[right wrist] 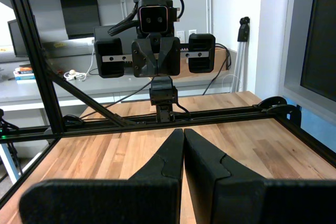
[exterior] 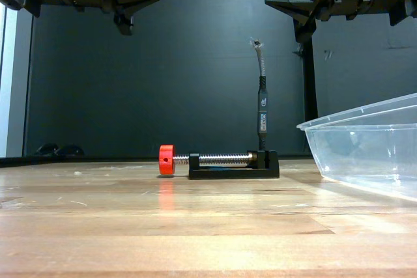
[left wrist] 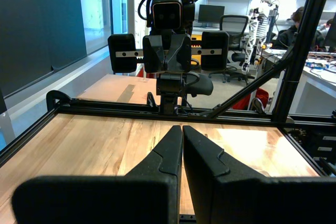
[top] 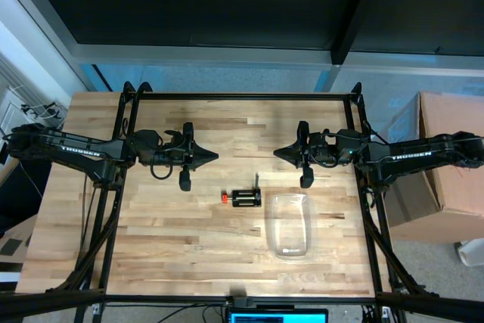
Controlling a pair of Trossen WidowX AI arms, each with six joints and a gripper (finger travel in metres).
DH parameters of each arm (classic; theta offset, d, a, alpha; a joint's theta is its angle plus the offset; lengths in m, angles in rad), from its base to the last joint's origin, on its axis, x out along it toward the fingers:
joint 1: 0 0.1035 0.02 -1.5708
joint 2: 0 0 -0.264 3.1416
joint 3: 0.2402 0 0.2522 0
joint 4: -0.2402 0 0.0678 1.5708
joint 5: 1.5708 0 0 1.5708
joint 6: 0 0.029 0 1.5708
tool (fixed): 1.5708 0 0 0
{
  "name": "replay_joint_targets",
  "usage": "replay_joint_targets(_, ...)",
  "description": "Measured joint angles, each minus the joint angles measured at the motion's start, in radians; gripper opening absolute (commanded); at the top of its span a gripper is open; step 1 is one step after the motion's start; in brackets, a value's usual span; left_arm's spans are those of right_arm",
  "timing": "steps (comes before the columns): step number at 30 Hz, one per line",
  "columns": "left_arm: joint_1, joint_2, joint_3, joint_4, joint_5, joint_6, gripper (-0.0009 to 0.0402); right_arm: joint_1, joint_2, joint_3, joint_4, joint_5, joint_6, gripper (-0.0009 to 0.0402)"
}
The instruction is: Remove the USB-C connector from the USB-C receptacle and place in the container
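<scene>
Both grippers are hanging high over the table (top: 151, 247), well clear of the work. The left gripper (top: 216, 156) is pointing inward with its fingers pressed together on nothing, and the right gripper (top: 275, 152) is facing it the same way, tips meeting, empty too. The connector (exterior: 262, 112) is standing upright in the receptacle (exterior: 264, 155), which is sitting at the end of a small black clamp (exterior: 225, 164) with a red knob (exterior: 167, 159). A short stub of cable (exterior: 260, 63) is sticking up from it, and I cannot tell how deep the plug is sitting. The container (exterior: 365, 151) is lying just beside the clamp, on the right gripper's side. To my eye the pull is not yet begun. The right gripper looks the handier one: it should be opening first, coming down over the plug body rather than the thin cable, closing across its flat faces, then drawing straight up, since a sideways tug would likely be dragging the light clamp along. TROSSEN is showing in white on the left arm (top: 79, 150) and the right arm (top: 412, 154); the connector is carrying a small mark I cannot read.
</scene>
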Motion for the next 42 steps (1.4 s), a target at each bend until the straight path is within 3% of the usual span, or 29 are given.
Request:
replay_joint_targets(16,0.000,0.000,0.000,0.000,0.000,0.000,0.0000,0.004,0.000,0.006,-0.018,-0.019,0.019,0.0000)
replay_joint_targets(24,0.000,0.000,0.000,0.000,0.000,0.000,0.0000,0.076,0.046,0.266,-0.650,-0.026,0.001,0.0000)
replay_joint_targets(28,0.000,0.000,0.000,0.000,0.000,0.000,0.0000,0.104,0.120,0.423,-0.960,0.002,-0.001,0.0004)
replay_joint_targets(33,0.000,0.000,0.000,0.000,0.000,0.000,0.0000,0.136,0.222,0.568,-1.201,0.059,-0.001,0.0037)
replay_joint_targets(39,0.000,0.000,0.000,0.000,0.000,0.000,0.0000,0.170,0.344,0.677,-1.329,0.066,0.033,0.0106)
replay_joint_targets(42,0.000,0.000,0.000,0.000,0.000,0.000,0.0000,0.204,0.408,0.719,-1.358,0.122,0.042,0.0143)
